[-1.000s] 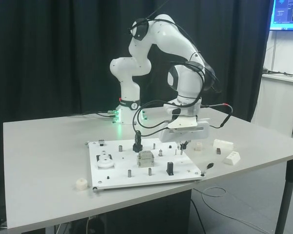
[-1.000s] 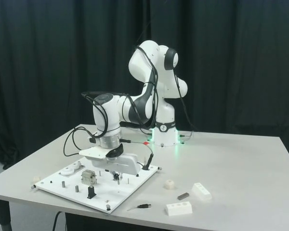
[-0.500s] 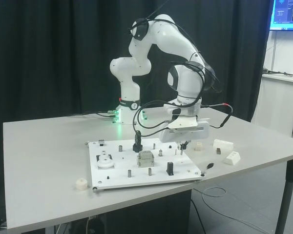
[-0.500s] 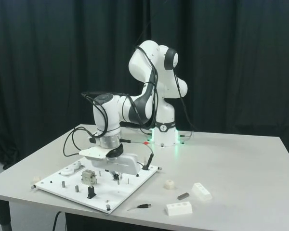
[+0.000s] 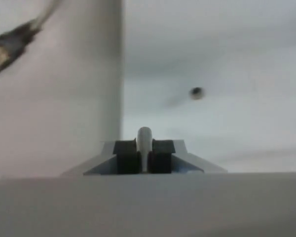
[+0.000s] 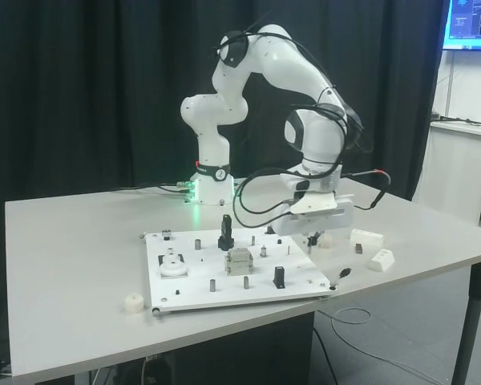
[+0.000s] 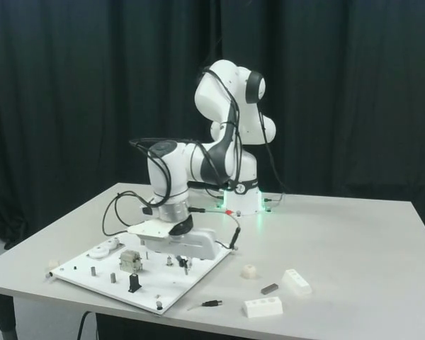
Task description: Place round peg 2.
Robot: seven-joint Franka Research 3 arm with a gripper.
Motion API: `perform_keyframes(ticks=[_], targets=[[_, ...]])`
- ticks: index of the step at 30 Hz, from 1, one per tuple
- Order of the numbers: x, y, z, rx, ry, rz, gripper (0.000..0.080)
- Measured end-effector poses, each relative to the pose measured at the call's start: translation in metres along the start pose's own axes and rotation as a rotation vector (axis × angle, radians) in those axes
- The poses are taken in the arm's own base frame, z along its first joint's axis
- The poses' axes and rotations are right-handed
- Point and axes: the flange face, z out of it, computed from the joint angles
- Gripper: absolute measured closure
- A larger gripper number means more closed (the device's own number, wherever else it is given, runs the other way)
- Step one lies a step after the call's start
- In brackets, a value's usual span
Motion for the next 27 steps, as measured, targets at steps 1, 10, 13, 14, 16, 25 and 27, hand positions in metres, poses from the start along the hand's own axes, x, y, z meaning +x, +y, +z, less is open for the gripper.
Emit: perform_keyframes(ticks=[1, 10, 13, 14, 16, 25, 27], targets=[[-0.003, -0.003, 0.001, 0.001, -0.004, -0.002, 0.0741], [-0.036, -0.026, 0.015, 0.003, -0.027, -0.013, 0.0741], [-0.048, -0.034, 0.019, 0.001, -0.024, -0.015, 0.0741], [-0.051, -0.037, 0.021, 0.0, -0.023, -0.014, 0.0741], [-0.059, -0.041, 0.023, -0.003, -0.021, -0.014, 0.0741], [-0.084, -0.056, 0.031, -0.013, -0.016, -0.017, 0.0741], [-0.088, -0.057, 0.033, -0.016, -0.016, -0.019, 0.0741]])
